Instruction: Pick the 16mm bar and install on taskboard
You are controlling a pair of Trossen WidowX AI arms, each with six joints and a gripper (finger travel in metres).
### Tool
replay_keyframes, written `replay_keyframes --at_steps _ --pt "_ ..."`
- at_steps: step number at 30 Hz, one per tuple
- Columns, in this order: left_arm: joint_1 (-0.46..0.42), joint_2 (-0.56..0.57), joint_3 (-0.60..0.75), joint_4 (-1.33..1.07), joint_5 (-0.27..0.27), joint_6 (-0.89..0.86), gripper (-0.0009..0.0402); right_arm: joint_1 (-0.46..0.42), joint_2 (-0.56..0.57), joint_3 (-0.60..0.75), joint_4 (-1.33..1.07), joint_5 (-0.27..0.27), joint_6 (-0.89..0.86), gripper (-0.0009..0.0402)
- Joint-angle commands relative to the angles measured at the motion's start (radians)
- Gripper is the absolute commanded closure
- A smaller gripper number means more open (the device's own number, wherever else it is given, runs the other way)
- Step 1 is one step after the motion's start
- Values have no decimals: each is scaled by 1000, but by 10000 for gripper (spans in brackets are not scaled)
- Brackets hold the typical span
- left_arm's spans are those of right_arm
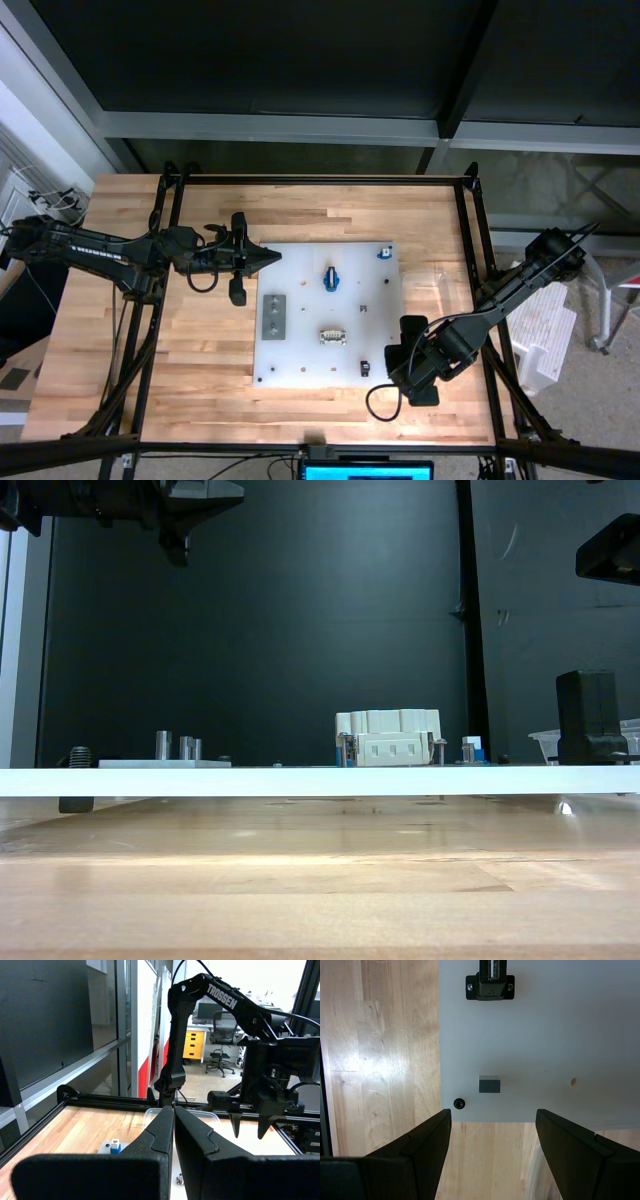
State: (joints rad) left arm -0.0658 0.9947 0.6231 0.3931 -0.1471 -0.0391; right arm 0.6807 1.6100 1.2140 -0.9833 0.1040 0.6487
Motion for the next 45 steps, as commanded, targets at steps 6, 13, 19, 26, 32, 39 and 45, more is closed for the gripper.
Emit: replay_keyframes --at_steps 6,13,19,26,32,39,45 --pt "0 0 0 0 0 0 393 -3 -48 -4 6 37 -29 158" --pt "0 0 0 0 0 0 393 -44 -168 -28 45 120 -81 158" --pt "0 0 0 0 0 0 393 -106 -299 -103 159 166 -151 161" --pt "0 0 0 0 0 0 393 -211 -443 -192 291 166 -269 203" --pt "0 0 0 1 0 0 393 -330 -560 -287 475 165 -395 245" --pt "0 0 0 1 0 0 393 -465 -663 -383 658 153 -534 288" --pt "0 0 0 0 0 0 392 -568 -715 -446 810 43 -590 323"
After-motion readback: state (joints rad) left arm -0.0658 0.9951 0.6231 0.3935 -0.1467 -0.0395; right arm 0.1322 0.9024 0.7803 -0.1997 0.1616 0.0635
